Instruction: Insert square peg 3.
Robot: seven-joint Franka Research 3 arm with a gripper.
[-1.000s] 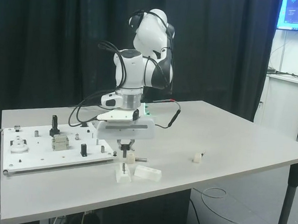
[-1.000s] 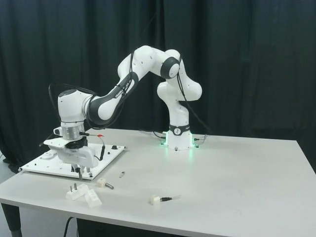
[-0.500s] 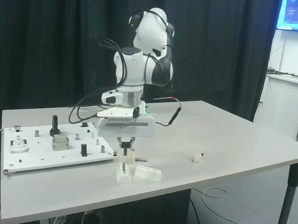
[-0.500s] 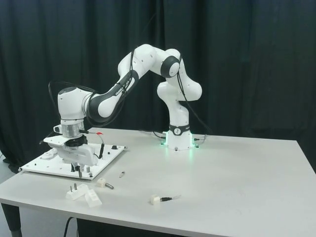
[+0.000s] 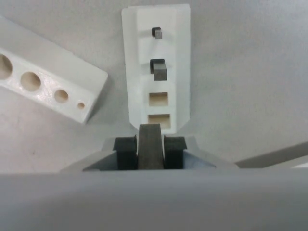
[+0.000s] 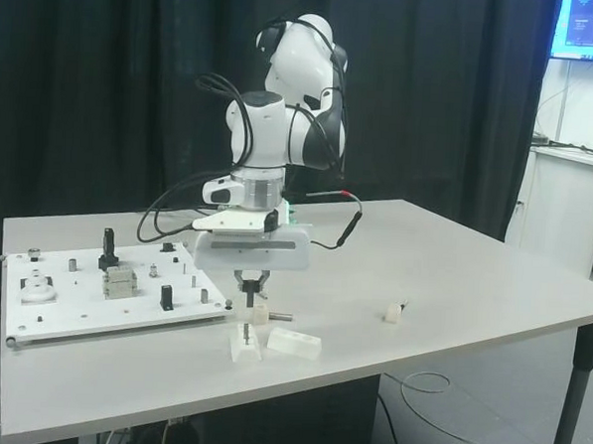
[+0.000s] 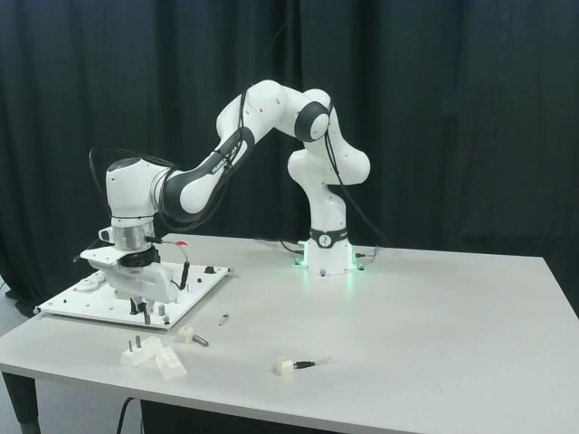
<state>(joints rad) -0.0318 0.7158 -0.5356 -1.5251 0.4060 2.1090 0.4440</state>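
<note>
I'm gripping the peg (image 5: 150, 147) tight between my gripper's (image 5: 150, 150) fingers, hovering over the holder (image 5: 156, 67) near the table's (image 6: 454, 260) front edge.

White peg holder (image 5: 156, 67), grey pegs (image 5: 159, 69), black claw (image 5: 150, 150), grey table (image 5: 240, 72)

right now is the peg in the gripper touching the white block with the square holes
Apart. In the first room view the peg held by the gripper hangs above the block, with table surface visible between them. The wrist view only shows it lined up over the block.
</note>
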